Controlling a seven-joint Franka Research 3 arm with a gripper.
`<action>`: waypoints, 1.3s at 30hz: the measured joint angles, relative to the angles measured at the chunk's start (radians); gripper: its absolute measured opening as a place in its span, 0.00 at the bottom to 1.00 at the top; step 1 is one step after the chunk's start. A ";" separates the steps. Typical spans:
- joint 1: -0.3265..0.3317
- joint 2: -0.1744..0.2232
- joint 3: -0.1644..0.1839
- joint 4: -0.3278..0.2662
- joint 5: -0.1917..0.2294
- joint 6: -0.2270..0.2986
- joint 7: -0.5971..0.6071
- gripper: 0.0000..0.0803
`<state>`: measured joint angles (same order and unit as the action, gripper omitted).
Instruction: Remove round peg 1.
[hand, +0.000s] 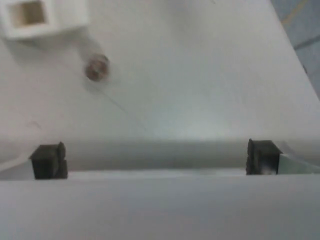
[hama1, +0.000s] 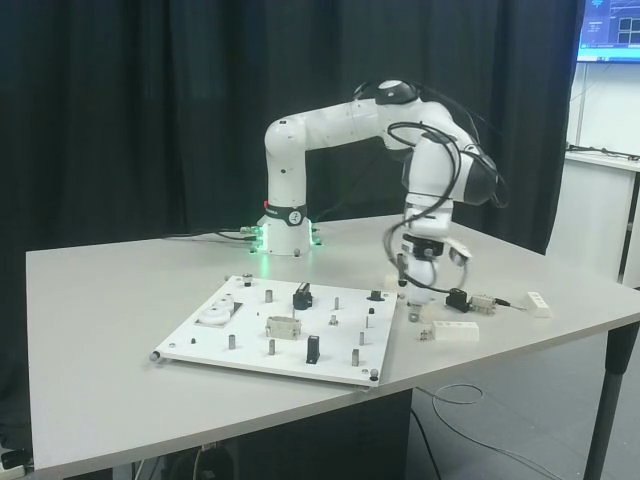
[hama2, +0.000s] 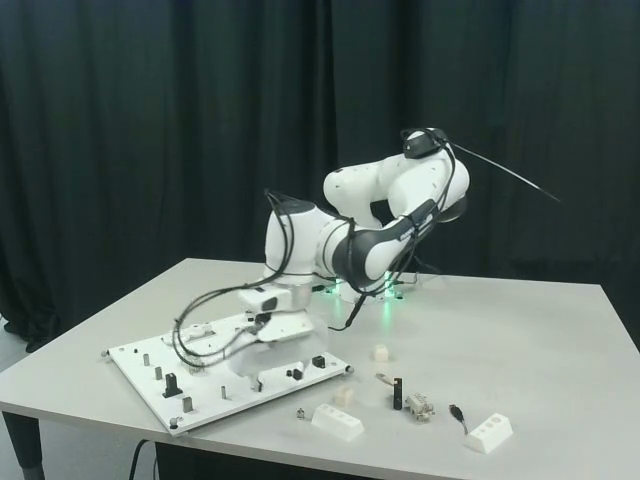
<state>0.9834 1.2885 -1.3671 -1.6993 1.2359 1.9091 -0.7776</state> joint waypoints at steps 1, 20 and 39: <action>-0.004 0.000 -0.003 -0.002 -0.001 0.001 0.029 1.00; -0.094 0.000 -0.018 -0.051 0.012 -0.076 0.203 1.00; -0.074 0.002 -0.028 -0.104 0.062 -0.137 0.170 1.00</action>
<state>0.9098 1.2907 -1.3951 -1.8036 1.2976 1.7723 -0.6071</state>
